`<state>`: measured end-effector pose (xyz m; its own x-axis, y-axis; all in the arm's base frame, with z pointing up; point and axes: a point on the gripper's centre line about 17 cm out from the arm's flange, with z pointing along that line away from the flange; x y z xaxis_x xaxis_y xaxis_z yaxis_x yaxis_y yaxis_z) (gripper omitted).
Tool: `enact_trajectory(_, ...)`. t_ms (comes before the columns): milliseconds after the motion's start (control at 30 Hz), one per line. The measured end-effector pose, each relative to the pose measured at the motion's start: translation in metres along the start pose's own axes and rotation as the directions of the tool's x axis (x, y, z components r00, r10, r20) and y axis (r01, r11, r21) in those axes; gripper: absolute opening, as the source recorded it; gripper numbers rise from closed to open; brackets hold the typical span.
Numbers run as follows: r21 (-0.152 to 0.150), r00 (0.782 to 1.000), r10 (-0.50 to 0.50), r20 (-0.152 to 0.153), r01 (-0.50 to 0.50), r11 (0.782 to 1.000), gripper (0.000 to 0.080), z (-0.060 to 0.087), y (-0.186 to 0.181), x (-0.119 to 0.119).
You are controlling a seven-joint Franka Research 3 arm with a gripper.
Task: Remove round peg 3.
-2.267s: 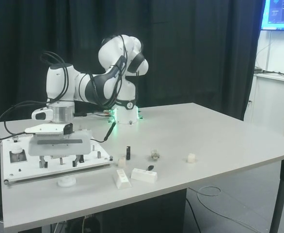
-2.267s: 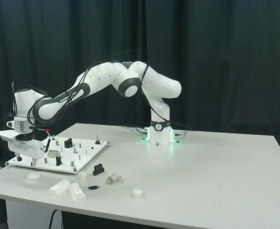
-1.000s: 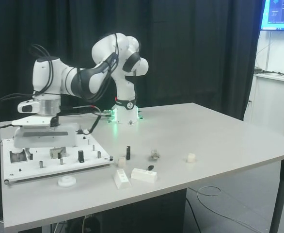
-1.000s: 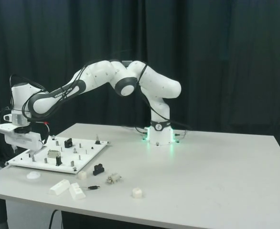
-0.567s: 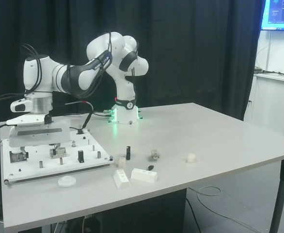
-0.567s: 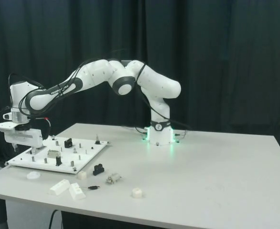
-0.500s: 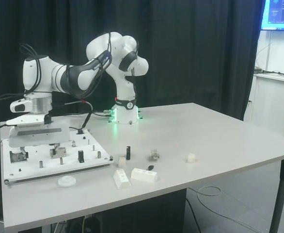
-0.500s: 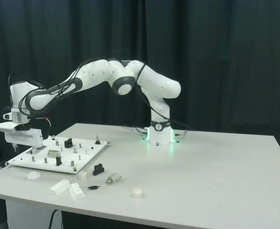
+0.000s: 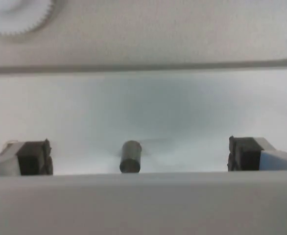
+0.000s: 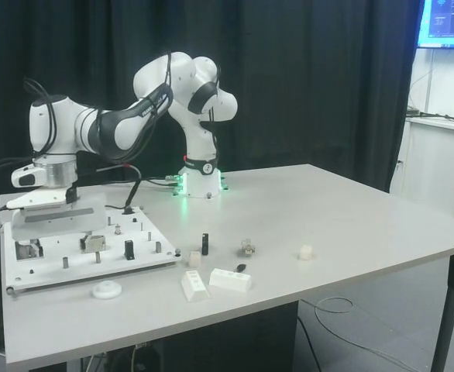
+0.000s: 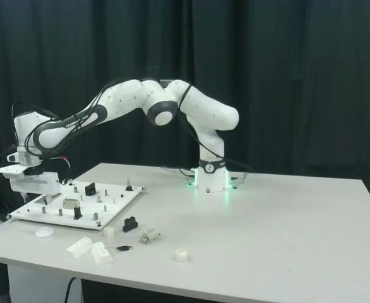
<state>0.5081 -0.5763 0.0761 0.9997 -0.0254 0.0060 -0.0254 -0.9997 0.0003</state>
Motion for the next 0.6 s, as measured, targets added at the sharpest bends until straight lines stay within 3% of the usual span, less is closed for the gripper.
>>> enact_trajectory(600, -0.008, 1.000, 0.012, -0.001, -0.012, 1.000, 0.0800, 0.019, 0.001, -0.008)
